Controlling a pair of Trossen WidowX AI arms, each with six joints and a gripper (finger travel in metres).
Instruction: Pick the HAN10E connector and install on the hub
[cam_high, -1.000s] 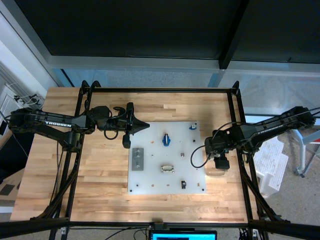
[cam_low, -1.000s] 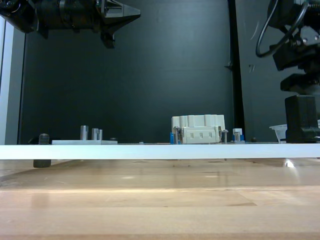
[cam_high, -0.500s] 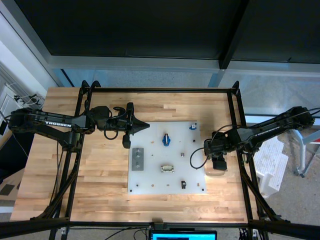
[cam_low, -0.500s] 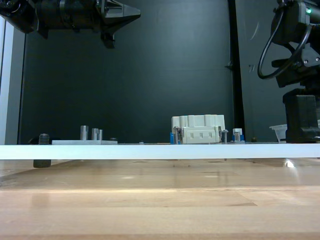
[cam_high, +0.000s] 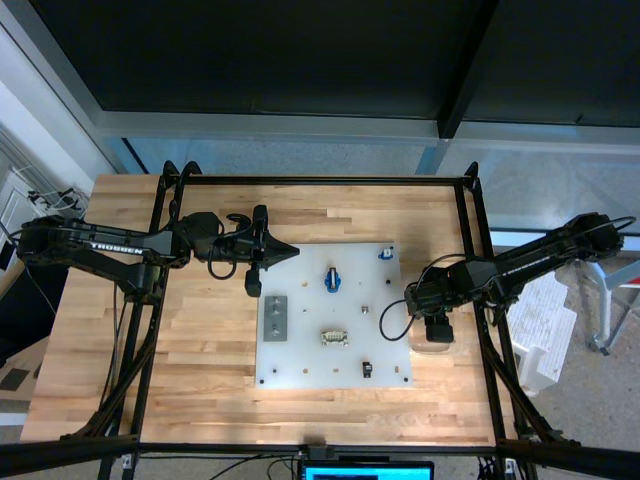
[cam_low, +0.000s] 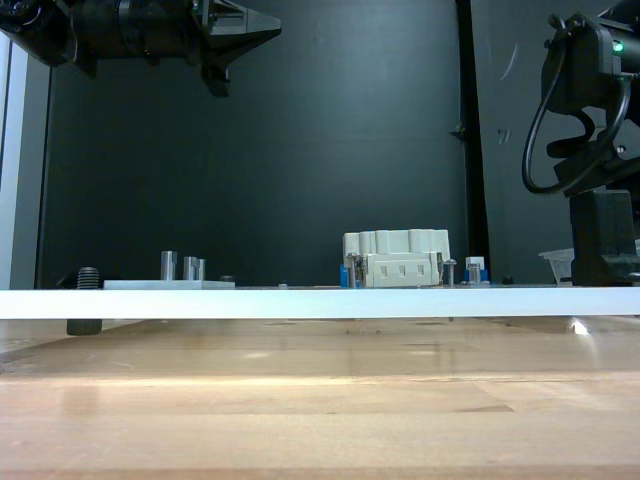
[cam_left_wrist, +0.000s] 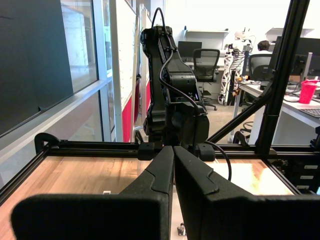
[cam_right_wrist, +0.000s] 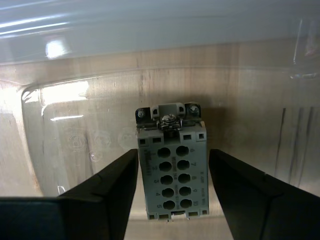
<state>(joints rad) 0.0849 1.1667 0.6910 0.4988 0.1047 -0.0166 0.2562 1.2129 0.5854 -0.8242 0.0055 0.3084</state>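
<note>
"Grey plastic, ten-holed, rectangular: where is the HAN10E connector (cam_right_wrist: 171, 167) found?"

"It is seen in a clear plastic tray (cam_right_wrist: 30, 125), between the parted fingers of the right gripper (cam_right_wrist: 172, 155), not yet clamped. It is judged light, rigid and smooth-sided. Its long flanks should be pinched squarely. The left gripper (cam_high: 290, 251) is held closed, high beside the white square board (cam_high: 300, 370)."

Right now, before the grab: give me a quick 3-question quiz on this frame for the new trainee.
1. True or false: the HAN10E connector is seated on the hub.
2. The left claw, hovering high beside the white plate's far left corner, is: A open, B shut, C holding the connector.
3. Fill in: the right claw, open, straddles the connector lying in a clear ___.
Key: 1 false; 2 B; 3 tray.
</note>
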